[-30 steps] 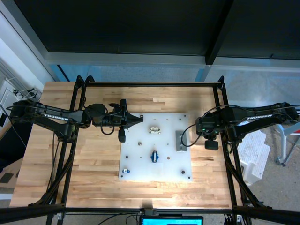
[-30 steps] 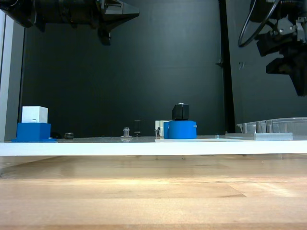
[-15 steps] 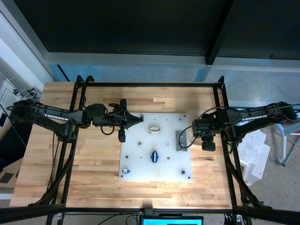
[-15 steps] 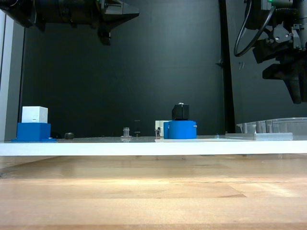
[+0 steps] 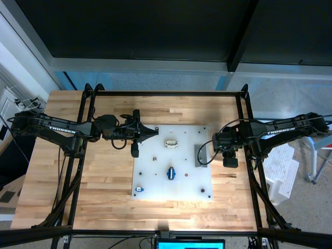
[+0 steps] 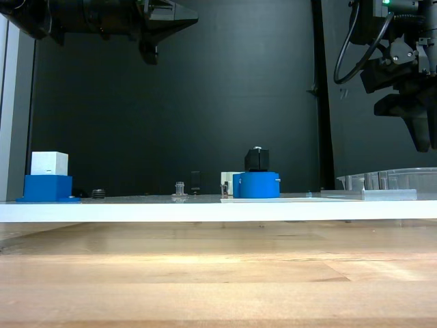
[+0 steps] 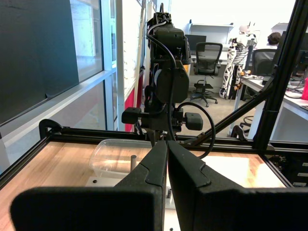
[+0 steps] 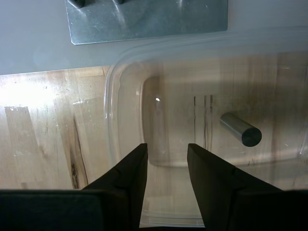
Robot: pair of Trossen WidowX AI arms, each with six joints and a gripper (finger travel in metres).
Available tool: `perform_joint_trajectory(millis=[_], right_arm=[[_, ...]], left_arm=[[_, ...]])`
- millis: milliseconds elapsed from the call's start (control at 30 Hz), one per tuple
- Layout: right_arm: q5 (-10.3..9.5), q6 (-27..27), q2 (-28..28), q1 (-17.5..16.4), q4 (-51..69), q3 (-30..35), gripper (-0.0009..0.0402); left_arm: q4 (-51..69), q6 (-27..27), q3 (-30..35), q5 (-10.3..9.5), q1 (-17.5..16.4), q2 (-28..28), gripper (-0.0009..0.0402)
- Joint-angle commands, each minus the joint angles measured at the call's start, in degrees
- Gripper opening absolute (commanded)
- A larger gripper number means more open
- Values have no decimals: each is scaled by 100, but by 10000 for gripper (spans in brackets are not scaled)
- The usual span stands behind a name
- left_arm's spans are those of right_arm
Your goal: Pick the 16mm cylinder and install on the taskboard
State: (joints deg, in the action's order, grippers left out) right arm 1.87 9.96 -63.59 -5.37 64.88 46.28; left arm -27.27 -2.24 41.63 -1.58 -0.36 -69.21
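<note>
Your right gripper [image 8: 167, 148] hangs over the clear tray [image 8: 111, 96] just beside the taskboard [image 5: 155, 176], fingers parted and holding nothing. The 16mm cylinder [image 8: 239, 128] sits inside the tray, off to one side of the gap, not under it. If you descend from here, I judge a finger may clip the cylinder and knock it away, or catch the tray wall and drag the tray. Your left gripper [image 7: 166, 144] is parked high above the taskboard's far left corner, fingers pressed together.
</note>
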Motion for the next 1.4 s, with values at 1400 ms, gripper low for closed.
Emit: perform_joint_trajectory(millis=[1400], right_arm=[[-9,70,-490,-81,-612,-503,194]], left_arm=[[0,2,0,0,0,-2,1]])
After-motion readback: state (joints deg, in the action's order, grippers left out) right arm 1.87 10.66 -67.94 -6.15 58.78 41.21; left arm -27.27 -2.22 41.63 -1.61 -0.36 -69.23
